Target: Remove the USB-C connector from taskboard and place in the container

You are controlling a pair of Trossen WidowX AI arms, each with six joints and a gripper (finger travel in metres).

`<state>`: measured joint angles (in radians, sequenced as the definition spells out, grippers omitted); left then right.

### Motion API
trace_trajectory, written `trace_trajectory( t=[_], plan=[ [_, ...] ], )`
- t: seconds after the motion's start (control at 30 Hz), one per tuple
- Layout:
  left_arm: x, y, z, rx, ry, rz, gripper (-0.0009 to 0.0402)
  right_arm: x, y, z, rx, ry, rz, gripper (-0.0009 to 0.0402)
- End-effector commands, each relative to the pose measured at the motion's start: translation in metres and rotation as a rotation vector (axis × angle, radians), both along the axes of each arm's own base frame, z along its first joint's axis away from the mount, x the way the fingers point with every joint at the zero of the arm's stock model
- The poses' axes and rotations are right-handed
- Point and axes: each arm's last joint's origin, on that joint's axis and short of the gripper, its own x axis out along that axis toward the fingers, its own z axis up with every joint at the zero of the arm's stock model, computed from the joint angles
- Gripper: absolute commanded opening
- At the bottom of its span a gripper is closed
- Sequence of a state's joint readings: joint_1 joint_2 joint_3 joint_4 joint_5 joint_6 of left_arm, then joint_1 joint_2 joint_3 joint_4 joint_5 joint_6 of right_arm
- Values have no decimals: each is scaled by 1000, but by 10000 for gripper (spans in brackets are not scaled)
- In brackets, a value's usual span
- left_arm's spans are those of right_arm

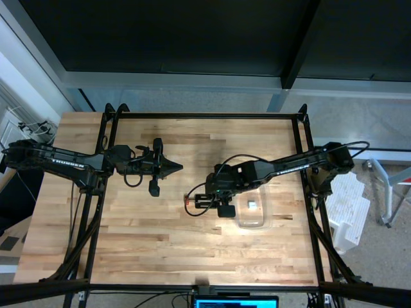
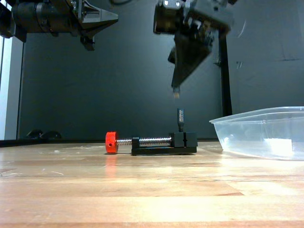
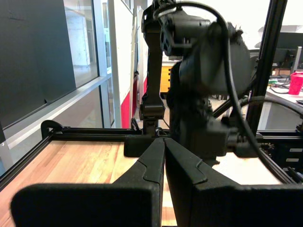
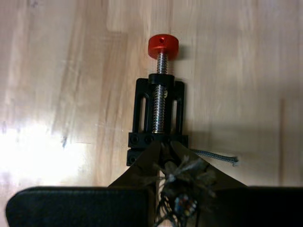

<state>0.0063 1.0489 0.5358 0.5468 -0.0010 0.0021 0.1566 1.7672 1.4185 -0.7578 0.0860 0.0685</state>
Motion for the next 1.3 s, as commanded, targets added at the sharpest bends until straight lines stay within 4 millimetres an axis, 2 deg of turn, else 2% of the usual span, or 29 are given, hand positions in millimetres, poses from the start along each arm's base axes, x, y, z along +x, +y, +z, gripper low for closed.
trace_trajectory(
  t=[0.03, 0.57, 0.83, 1.3],
  plan=[
    [0, 0, 0, 0, 0, 0, 0, 1, 0, 2, -1, 6, 1, 0],
    [0, 0, 0, 0, 0, 0, 0, -4, 0, 10, 0, 4, 0, 0],
    [0, 0, 0, 0, 0, 0, 0, -33, -3, 14, -1, 6, 6, 0],
    [0, 0, 0, 0, 0, 0, 0, -91, -11, -6, -51, 64, -22, 0]
  ],
)
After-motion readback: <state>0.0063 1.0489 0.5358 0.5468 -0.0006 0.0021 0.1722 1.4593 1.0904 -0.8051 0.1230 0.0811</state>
